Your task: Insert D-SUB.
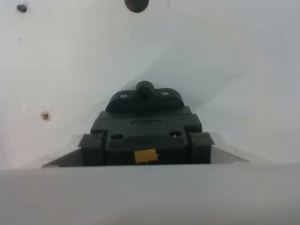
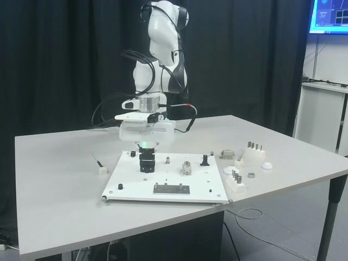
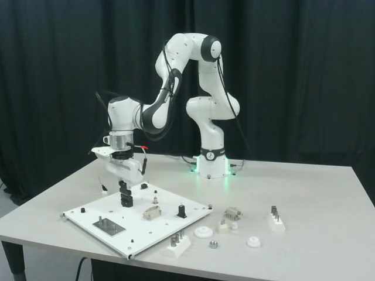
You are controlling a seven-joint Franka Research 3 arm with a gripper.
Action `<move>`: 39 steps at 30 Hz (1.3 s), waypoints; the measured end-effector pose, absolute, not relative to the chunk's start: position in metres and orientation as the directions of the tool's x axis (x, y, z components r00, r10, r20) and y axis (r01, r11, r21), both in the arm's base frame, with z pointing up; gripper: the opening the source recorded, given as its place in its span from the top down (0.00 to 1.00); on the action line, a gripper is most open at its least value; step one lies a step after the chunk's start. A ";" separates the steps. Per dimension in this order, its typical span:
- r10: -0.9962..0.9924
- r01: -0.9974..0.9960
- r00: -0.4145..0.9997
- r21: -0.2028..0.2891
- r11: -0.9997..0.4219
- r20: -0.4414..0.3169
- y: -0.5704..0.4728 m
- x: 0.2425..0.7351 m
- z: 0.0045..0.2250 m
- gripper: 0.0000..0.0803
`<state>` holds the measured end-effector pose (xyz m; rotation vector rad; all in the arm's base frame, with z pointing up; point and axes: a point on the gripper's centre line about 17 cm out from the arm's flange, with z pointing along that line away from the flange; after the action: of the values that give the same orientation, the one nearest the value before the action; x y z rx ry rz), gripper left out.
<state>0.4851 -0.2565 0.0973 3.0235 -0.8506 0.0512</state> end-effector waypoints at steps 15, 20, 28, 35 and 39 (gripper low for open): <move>-0.521 -0.521 0.853 -0.011 -0.854 0.029 -0.255 0.485 0.097 0.53; -0.523 -0.523 0.852 -0.010 -0.852 0.027 -0.256 0.484 0.097 0.53; -0.526 -0.526 0.850 -0.008 -0.851 0.019 -0.259 0.479 0.096 0.53; -0.524 -0.524 0.852 -0.009 -0.852 0.017 -0.259 0.479 0.096 0.53; -0.525 -0.525 0.851 -0.010 -0.851 0.017 -0.259 0.479 0.096 0.53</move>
<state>0.4792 -0.2586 0.0963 3.0269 -0.8579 0.0302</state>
